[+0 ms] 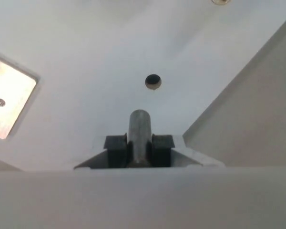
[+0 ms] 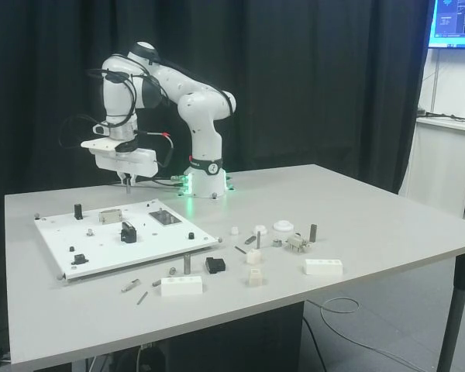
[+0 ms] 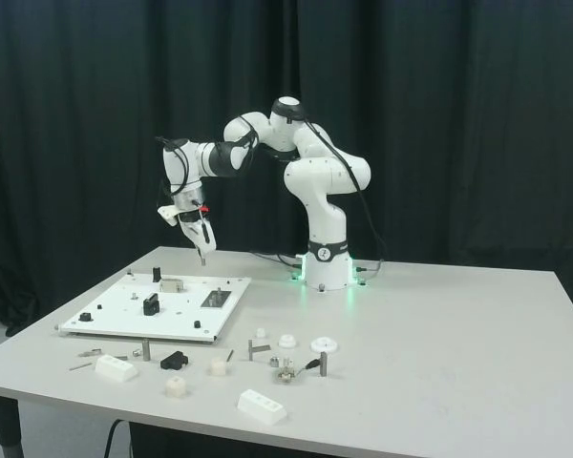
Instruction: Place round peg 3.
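Jaws clamped on the grey peg (image 1: 139, 136), held upright by the gripper (image 1: 139, 150) above the white board's (image 2: 108, 240) far edge. The round hole (image 1: 153, 81) lies just ahead; centre the peg over it, keep it vertical, then lower slowly.

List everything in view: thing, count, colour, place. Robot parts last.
table: one, grey, fills the foreground.
assembly board: one, white, on the table's side away from the loose parts, under the gripper.
hole: one, dark, in the board ahead of the peg tip.
black blocks: several, black, on the board.
rectangular blocks: two, white, near the table's front edge.
small loose parts: many, white, grey and black, beside the board.
round peg: one, grey, between the jaws.
robot arm: one, white, bolted at the table's rear.
gripper: one, black jaws, shut on the peg above the board.
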Robot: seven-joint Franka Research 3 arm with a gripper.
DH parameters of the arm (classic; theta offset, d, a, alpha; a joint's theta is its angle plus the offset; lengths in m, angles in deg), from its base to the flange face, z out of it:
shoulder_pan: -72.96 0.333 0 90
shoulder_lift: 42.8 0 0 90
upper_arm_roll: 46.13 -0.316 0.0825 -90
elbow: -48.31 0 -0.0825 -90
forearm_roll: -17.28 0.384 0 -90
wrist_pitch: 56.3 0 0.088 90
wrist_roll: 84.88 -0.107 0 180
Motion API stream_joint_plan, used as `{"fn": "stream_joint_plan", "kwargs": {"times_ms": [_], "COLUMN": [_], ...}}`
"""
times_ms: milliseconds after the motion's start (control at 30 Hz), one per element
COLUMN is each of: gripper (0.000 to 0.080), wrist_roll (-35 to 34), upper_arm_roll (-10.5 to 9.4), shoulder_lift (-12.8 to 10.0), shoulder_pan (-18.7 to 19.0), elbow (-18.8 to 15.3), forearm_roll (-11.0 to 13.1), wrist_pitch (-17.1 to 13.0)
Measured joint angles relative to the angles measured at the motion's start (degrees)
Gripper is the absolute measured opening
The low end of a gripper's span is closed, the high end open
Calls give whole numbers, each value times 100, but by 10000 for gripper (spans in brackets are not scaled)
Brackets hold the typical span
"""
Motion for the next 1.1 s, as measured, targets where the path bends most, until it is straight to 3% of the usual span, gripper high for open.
{"fn": "stream_joint_plan", "kwargs": {"times_ms": [1100], "gripper": [105], "wrist_roll": [0], "upper_arm_roll": [-93], "shoulder_lift": [3], "shoulder_pan": [13], "elbow": [-1], "forearm_roll": [40], "wrist_pitch": [-19]}}
